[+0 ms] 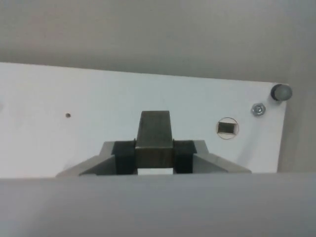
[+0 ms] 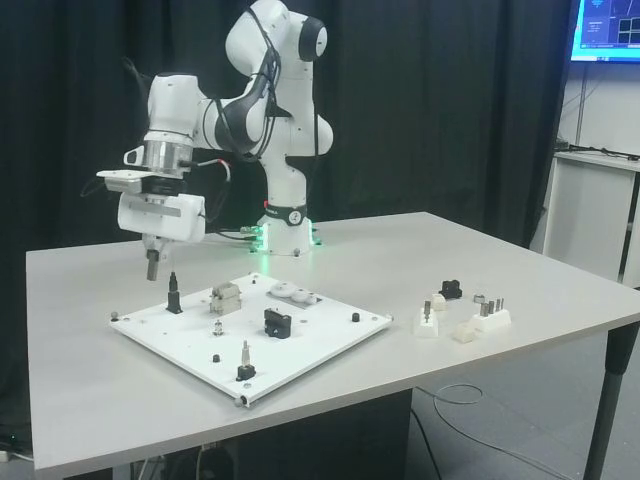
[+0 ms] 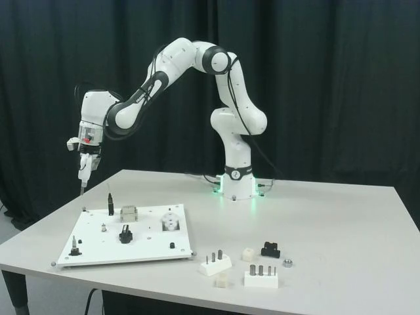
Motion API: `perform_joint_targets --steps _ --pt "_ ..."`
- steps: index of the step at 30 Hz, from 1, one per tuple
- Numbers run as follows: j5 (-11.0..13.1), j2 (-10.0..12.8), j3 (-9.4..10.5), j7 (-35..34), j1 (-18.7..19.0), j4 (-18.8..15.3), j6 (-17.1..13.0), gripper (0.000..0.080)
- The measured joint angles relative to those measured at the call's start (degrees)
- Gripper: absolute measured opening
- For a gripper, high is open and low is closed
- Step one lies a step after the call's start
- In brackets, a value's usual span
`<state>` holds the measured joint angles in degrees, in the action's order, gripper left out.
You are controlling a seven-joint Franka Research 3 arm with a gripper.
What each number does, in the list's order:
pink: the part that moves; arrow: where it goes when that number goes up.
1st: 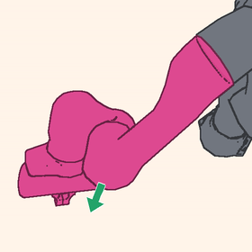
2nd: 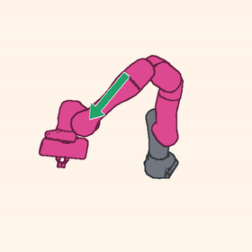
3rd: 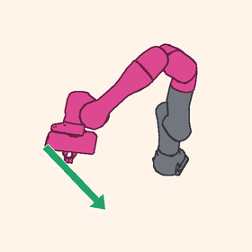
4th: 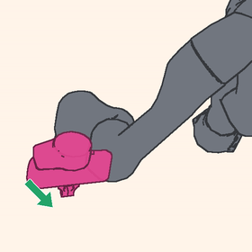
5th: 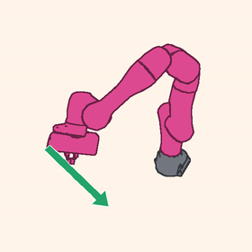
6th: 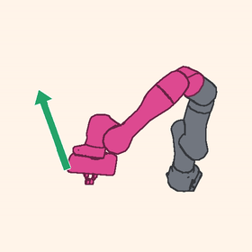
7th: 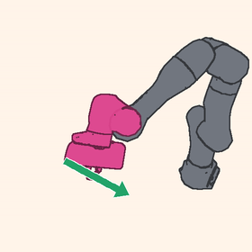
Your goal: Insert square peg 4.
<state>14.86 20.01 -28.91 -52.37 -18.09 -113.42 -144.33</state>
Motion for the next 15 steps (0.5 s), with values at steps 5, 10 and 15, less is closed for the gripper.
perform_joint_targets --steps 5,10,15 --pt "1.8 0.5 0.0 1.3 -0.9 0.0 1.2 0.0153" --pt "2.6 1.0 0.0 3.3 -2.1 0.1 2.6 0.0153" --pt "2.8 1.9 0.0 5.8 -3.4 0.6 3.8 0.0153"
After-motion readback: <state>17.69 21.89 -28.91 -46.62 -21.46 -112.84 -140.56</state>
